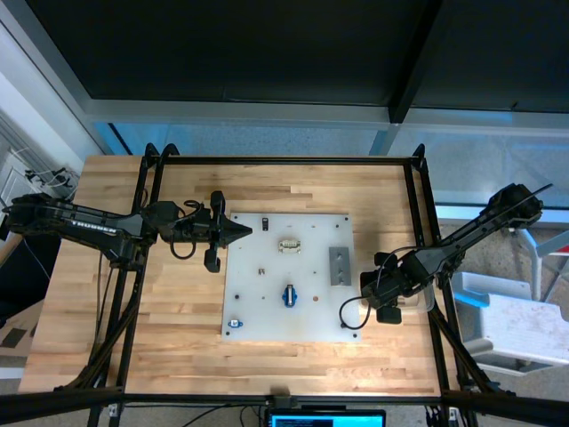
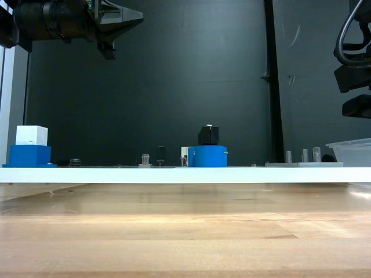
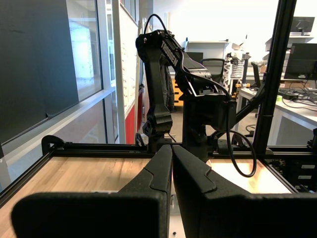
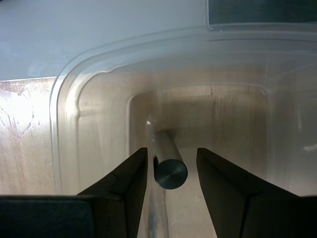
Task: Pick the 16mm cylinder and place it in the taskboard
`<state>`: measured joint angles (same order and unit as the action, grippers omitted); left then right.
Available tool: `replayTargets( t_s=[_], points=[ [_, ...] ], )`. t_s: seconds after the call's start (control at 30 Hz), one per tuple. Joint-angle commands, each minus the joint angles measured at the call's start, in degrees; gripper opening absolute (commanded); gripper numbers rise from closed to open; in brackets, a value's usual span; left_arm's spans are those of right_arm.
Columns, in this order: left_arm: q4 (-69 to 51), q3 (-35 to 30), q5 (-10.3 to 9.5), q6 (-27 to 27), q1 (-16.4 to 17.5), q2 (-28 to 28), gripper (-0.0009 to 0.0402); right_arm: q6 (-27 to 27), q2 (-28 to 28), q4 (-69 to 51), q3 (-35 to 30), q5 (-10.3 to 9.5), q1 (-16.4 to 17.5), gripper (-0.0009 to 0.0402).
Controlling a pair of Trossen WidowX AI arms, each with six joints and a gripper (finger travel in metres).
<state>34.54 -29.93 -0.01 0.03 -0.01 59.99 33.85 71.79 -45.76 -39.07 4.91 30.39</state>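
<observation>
Right pincer (image 4: 171,150) hangs spread inside the bin (image 4: 63,119), jaws straddling the cylinder (image 4: 170,172) lying there, apparently lined up to pinch it, while left pincer (image 3: 172,148) sits pressed together, parked high beside the taskboard (image 1: 267,307), out of the way.

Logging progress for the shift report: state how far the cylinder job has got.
Done: nothing placed. In hand: right gripper, open, straddles the 16mm cylinder lying in the clear bin, not yet gripping. Remaining: grip, lift, carry to the taskboard, insert. The left gripper, shut, hovers above the taskboard's left edge.
</observation>
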Motion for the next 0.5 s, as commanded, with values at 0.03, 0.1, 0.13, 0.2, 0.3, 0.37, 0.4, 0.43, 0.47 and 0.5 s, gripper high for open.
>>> replayTargets(
  t_s=[0.03,0.1,0.13,0.2,0.3,0.37,0.4,0.43,0.47,0.5],
  points=[
    [0.0,-0.02,0.0,0.02,0.0,0.02,0.0,0.0,0.02,-0.04,-0.02,0.02,0.0,0.0114],
    [0.0,-0.02,0.0,0.02,0.02,0.02,0.0,0.0,0.02,-0.07,0.0,0.02,0.0,0.0104],
    [0.0,-0.02,0.0,0.02,0.0,0.02,0.0,0.0,0.02,-0.07,0.0,0.02,0.0,0.0098],
    [0.0,-0.02,0.0,0.02,0.0,0.02,0.0,-0.04,0.02,-0.07,0.0,0.02,0.0,0.0086],
    [0.0,-0.02,0.0,0.02,0.0,0.02,0.0,-0.04,0.02,-0.09,0.0,0.0,-0.02,0.0066],
    [0.0,-0.02,0.0,0.02,0.0,0.02,0.0,-0.04,0.02,-0.07,0.0,0.0,-0.02,0.0053],
    [0.0,-0.02,0.02,0.02,0.0,0.02,0.0,-0.04,0.02,-0.07,0.0,0.0,-0.02,0.0047],
    [0.0,-0.02,0.0,0.02,0.0,0.02,0.0,-0.04,0.02,-0.07,0.0,0.0,-0.02,0.0041],
    [0.0,-0.02,0.0,0.02,0.02,0.02,0.0,-0.02,0.02,-0.07,0.0,0.0,0.0,0.0035],
    [0.0,-0.02,0.0,0.02,0.0,0.02,0.0,-0.02,0.0,-0.07,0.0,-0.02,-0.02,0.0029]
  ],
)
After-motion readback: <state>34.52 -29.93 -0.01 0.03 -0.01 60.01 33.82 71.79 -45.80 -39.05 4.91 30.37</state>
